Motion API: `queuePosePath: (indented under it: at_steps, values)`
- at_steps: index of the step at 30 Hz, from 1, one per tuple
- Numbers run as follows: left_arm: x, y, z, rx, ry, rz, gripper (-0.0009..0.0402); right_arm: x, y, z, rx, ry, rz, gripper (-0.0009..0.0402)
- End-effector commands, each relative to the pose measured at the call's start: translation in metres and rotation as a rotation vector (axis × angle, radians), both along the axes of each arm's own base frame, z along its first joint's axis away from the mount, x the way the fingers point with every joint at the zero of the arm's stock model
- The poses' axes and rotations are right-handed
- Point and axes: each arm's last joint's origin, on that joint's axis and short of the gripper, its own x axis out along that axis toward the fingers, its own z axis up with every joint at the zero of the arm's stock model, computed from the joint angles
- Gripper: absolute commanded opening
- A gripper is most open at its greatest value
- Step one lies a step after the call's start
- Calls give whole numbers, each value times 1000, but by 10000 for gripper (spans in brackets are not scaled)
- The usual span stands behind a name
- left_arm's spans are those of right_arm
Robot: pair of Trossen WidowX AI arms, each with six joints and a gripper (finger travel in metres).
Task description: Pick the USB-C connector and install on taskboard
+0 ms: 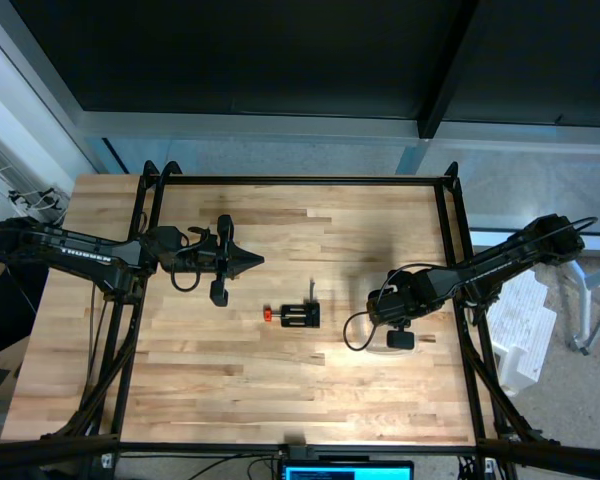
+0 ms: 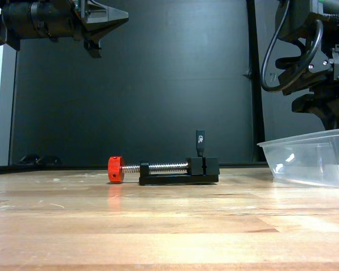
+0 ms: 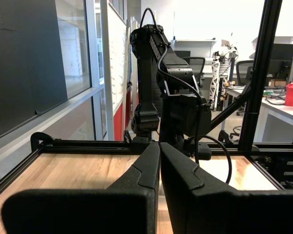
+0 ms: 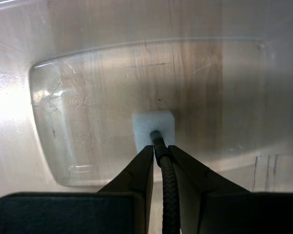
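Right wrist view: right gripper pinches USB-C connector over white piece in clear tray; left gripper hovers closed, aloft.

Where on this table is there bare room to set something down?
Bare: the wooden table's near strip, in front of the black block taskboard, and the far strip behind it. Crowded: the right side, where the right gripper, shut on the thin dark USB-C connector, hangs over the clear plastic tray. The left gripper, shut, hovers left of the taskboard.

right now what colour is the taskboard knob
Orange-red knob, clearest in the low view. Left gripper parked high; right gripper holds the USB-C connector over the tray.
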Motion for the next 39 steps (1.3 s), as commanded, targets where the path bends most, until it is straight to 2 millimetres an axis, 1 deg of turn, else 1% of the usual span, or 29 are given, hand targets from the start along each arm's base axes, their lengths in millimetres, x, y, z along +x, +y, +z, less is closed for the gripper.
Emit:
queuePosePath:
  at_steps: [1, 5, 12, 22, 26, 29, 36, 39]
  values:
    - [0, 0, 0, 0, 0, 0, 0, 0, 0, 0, 0, 0, 0, 17]
    - [0, 0, 0, 0, -1, 0, 0, -1, 0, 1, 1, 0, 0, -2]
    - [0, 0, 0, 0, 0, 0, 0, -3, -1, 4, 0, -3, 0, 0]
    - [0, 0, 0, 0, 0, 0, 0, -10, -4, 19, 19, -62, -5, 0]
    - [0, 0, 0, 0, 0, 0, 0, -12, -5, 31, 21, -67, -9, 0]
    - [0, 0, 0, 0, 0, 0, 0, -12, -6, 43, 16, -75, -22, 0]
    - [0, 0, 0, 0, 0, 0, 0, -3, -8, 74, 29, -134, -71, 0]
    - [0, 0, 0, 0, 0, 0, 0, 3, -7, 82, 39, -160, -106, 0]
